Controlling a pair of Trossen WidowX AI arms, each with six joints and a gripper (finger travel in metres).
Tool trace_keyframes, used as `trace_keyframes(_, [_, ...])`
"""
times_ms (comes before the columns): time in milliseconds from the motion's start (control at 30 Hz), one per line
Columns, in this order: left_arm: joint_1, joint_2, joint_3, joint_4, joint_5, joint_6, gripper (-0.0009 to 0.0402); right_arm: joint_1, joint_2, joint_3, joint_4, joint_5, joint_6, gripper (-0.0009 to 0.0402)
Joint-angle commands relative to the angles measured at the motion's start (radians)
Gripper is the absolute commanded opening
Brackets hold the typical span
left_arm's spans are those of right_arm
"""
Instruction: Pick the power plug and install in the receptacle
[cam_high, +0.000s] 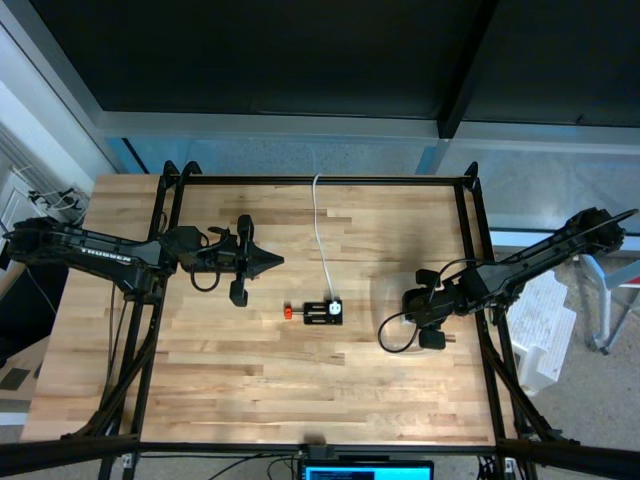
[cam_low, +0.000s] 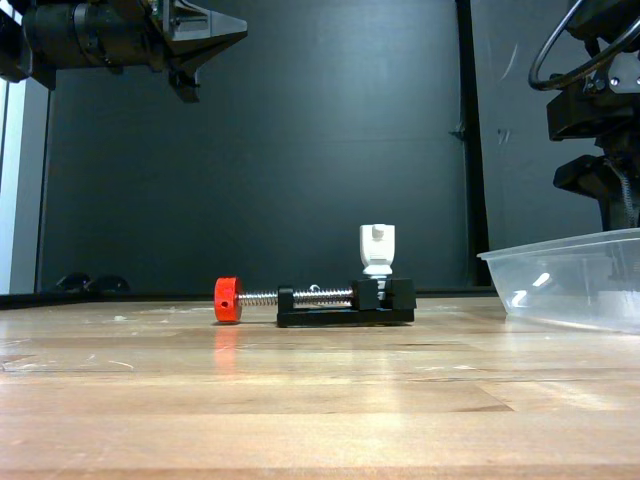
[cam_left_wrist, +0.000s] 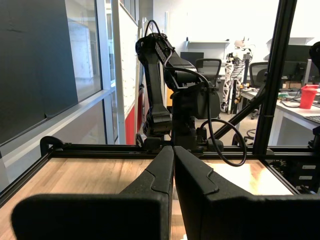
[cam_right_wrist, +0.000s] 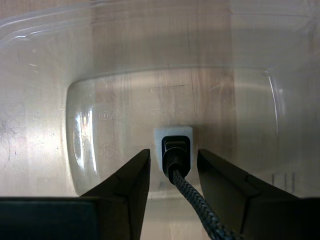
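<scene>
Right gripper (cam_right_wrist: 173, 156) over clear tray (cam_low: 560, 262), fingers apart, empty, straddling power plug (cam_right_wrist: 172, 135) directly below; braided cable (cam_right_wrist: 195, 200) trails toward wrist; receptacle (cam_high: 334, 309) in clamp (cam_low: 345, 305) at table centre; left gripper (cam_left_wrist: 173, 150) closed, empty, farther off.

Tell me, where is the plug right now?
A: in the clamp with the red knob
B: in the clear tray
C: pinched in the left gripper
B: the power plug lies on the floor of the clear tray, just under the open right gripper, which is not holding it; the left gripper is shut on nothing, raised far off to the left.
</scene>
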Motion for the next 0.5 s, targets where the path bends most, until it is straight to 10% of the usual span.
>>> trace_keyframes(33, [0.0, 0.0, 0.0, 0.0, 0.0, 0.0, 0.0, 0.0, 0.0, 0.0, 0.0, 0.001, 0.0, 0.0094])
trace_keyframes(500, [0.0, 0.0, 0.0, 0.0, 0.0, 0.0, 0.0, 0.001, -0.001, 0.012, -0.009, 0.001, -0.01, 0.0005])
